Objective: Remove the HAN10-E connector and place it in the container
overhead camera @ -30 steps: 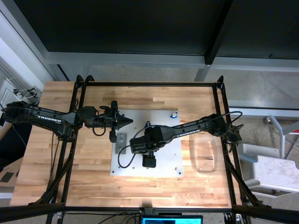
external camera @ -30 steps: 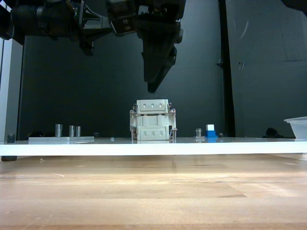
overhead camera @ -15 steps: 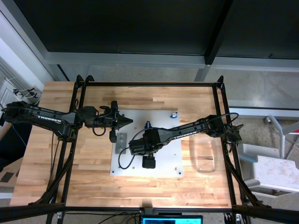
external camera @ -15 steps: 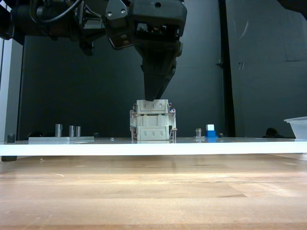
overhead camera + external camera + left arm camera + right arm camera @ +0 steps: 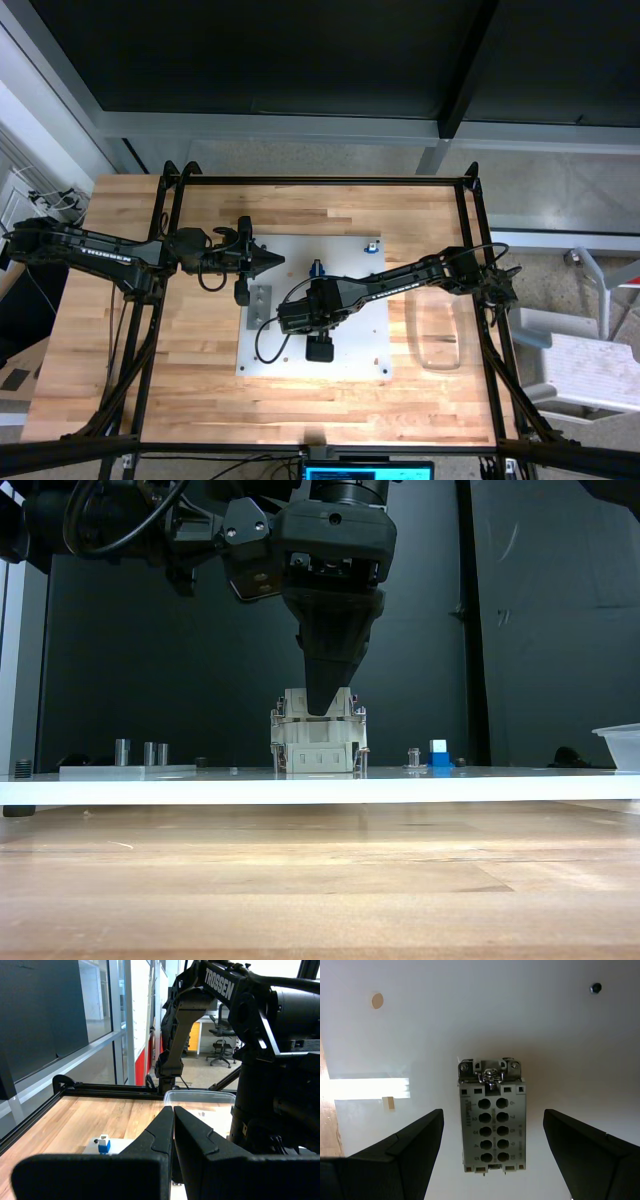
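Beige-grey HAN10-E connector upright on the white board, centre of the low view, well apart from the clear container lying on the wooden worktop right of centre in the high view. Right end effector low over the connector's top, spread wide, straddling it with a gap on each side. Left end effector over the board's upper left edge in the high view, closed down to a narrow slit.
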You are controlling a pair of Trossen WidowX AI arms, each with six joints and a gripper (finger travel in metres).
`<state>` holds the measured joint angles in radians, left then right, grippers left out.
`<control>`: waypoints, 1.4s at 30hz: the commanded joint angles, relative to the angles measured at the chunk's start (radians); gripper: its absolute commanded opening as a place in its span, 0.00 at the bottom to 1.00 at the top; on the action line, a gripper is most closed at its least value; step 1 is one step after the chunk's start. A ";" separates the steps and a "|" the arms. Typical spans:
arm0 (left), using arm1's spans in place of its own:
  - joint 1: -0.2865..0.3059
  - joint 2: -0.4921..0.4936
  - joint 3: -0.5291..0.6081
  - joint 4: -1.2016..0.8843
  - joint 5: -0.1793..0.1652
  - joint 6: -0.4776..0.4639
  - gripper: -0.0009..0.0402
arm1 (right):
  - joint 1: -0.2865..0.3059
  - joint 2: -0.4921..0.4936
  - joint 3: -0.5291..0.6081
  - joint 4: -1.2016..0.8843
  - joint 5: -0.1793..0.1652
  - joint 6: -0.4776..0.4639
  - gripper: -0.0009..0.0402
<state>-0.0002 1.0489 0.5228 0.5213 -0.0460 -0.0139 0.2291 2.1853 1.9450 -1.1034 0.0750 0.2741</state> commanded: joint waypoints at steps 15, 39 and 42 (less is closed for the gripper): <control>0.000 0.000 0.000 0.000 0.000 0.000 0.02 | 0.000 -0.001 -0.014 0.021 0.000 -0.021 0.53; 0.000 0.000 0.000 0.000 0.000 0.000 0.02 | -0.002 -0.024 -0.014 0.008 0.000 -0.047 0.12; 0.000 0.000 0.000 0.000 0.000 0.000 0.02 | -0.002 -0.032 -0.014 0.005 0.002 -0.048 0.12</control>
<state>-0.0002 1.0489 0.5224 0.5209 -0.0460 -0.0143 0.2264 2.1567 1.9301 -1.0935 0.0746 0.2291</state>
